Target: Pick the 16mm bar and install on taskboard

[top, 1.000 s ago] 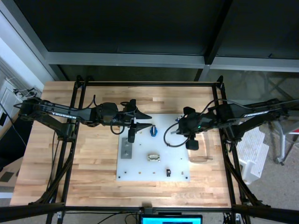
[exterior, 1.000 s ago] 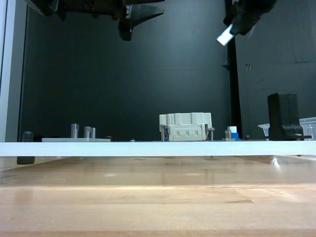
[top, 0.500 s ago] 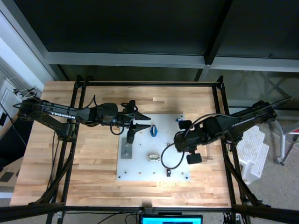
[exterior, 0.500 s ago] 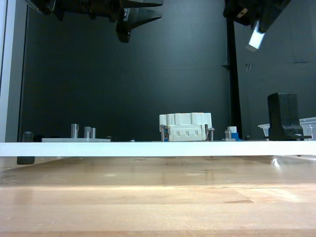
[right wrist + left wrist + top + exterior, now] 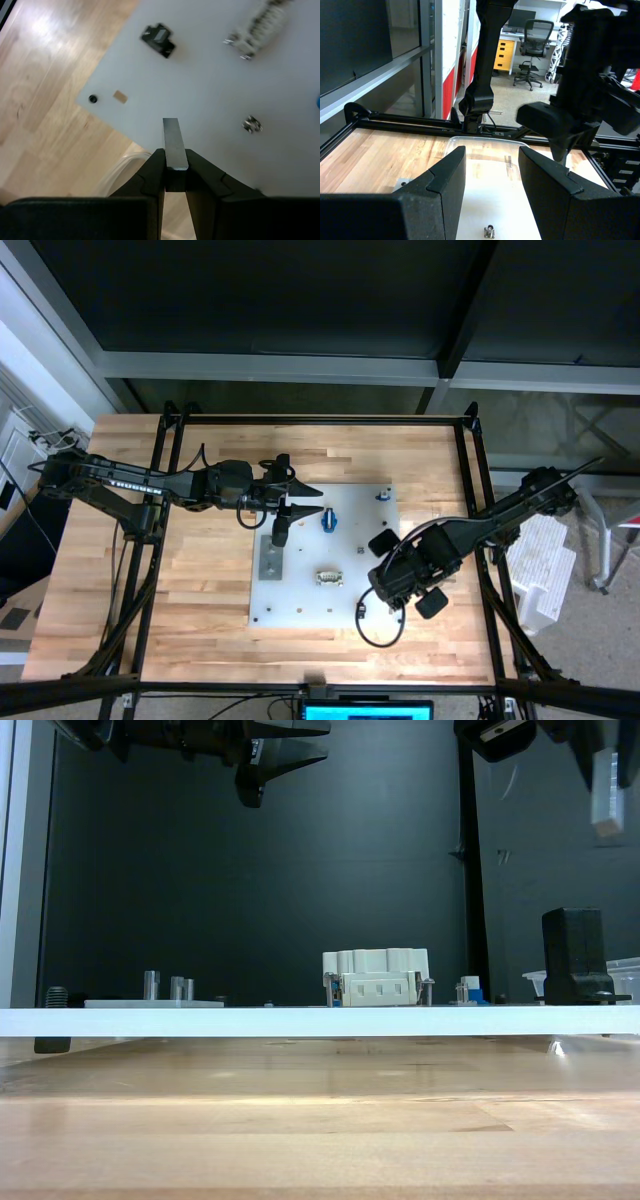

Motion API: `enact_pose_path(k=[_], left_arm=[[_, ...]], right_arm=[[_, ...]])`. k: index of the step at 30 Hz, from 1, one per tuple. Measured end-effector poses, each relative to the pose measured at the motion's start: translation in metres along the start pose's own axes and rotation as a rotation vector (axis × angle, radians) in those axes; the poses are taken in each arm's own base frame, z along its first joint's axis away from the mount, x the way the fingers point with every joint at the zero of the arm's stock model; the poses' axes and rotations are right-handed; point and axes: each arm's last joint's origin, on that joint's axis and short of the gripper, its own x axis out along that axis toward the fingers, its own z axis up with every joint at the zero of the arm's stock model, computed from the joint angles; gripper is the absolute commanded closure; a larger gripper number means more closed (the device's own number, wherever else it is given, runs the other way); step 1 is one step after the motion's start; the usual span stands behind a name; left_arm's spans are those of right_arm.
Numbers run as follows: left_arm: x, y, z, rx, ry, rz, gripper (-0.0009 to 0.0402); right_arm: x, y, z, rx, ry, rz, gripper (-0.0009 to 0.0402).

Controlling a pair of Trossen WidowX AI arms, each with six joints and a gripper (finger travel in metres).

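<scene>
Presently the 16mm bar (image 5: 173, 142) is held in the right tool (image 5: 174, 169), whose fingers (image 5: 151, 176) are closed narrowly on its two sides, so that the bar's free end stands out past the fingertips. From the right wrist view, the bar is seen over the edge of the white taskboard (image 5: 215, 85), near a small black block (image 5: 158, 38) and well apart from a beige connector (image 5: 255, 31). In the low view the bar (image 5: 607, 792) is seen nearly upright and high above the board, clear of any seat. In the high view the right tool (image 5: 396, 585) is placed above the near right part of the taskboard (image 5: 300, 602).

The left tool (image 5: 312, 499) is held high over the far left part of the board, above a grey block (image 5: 270, 562) with pegs. Its fingers (image 5: 445, 182) are spread wide and nothing is gripped between them. The taskboard is laid on the wooden surface (image 5: 200, 580).
</scene>
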Motion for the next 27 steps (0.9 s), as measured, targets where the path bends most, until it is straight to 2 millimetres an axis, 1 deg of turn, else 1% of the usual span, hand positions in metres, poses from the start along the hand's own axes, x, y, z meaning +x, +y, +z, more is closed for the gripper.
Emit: enact_pose_path(k=[4,13,17,21,27], left_arm=[[0.000,0.000,0.000,0.000,0.000,0.000,0.0251],[0.000,0.000,0.000,0.000,-0.001,0.000,0.0251],[0.000,0.000,0.000,0.000,-0.001,0.000,0.0251],[0.000,0.000,0.000,0.000,-0.001,0.000,0.0251],[0.000,0.000,0.000,0.000,-0.001,0.000,0.0251]], right_arm=[[0.007,0.005,0.003,-0.106,0.033,0.005,0.0393],[0.031,0.020,0.014,-0.315,0.122,0.029,0.0393],[0.038,0.026,0.017,-0.398,0.142,0.037,0.0393],[0.043,0.033,0.020,-0.487,0.170,0.005,0.0393],[0.053,0.046,0.025,-0.569,0.194,0.018,0.0393]])
